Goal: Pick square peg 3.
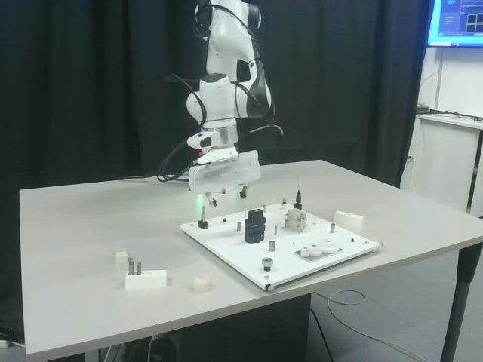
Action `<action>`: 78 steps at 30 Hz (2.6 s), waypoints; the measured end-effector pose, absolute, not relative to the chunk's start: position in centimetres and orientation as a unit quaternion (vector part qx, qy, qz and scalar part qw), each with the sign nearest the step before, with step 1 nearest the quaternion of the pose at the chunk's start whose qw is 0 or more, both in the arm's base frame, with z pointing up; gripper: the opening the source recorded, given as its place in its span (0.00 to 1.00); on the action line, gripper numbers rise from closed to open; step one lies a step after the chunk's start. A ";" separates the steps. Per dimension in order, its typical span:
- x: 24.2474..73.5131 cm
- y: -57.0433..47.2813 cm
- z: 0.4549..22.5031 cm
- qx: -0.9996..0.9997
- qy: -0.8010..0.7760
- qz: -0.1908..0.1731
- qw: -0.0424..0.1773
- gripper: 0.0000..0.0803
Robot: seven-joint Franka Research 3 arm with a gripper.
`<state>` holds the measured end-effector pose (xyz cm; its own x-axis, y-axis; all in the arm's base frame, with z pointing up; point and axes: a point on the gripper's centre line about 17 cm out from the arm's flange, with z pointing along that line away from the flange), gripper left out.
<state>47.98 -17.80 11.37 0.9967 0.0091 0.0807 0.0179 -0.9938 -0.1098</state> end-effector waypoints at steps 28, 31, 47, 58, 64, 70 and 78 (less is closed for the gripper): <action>50.6 -22.8 15.4 -0.997 -0.054 -0.053 -0.001 1.00; 51.0 -23.9 15.8 -0.996 -0.070 -0.056 -0.008 1.00; 52.7 -29.9 17.4 -0.982 -0.178 -0.041 -0.044 1.00; 53.2 -32.6 17.4 -0.956 -0.290 -0.029 -0.038 1.00; 53.2 -33.8 17.1 -0.940 -0.340 -0.025 -0.032 1.00; 53.1 -35.3 17.0 -0.931 -0.362 -0.021 -0.032 1.00; 53.4 -37.7 16.8 -0.920 -0.391 -0.016 -0.036 1.00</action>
<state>53.39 -37.68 16.81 0.6939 0.7200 0.0011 0.7177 -0.6918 0.0794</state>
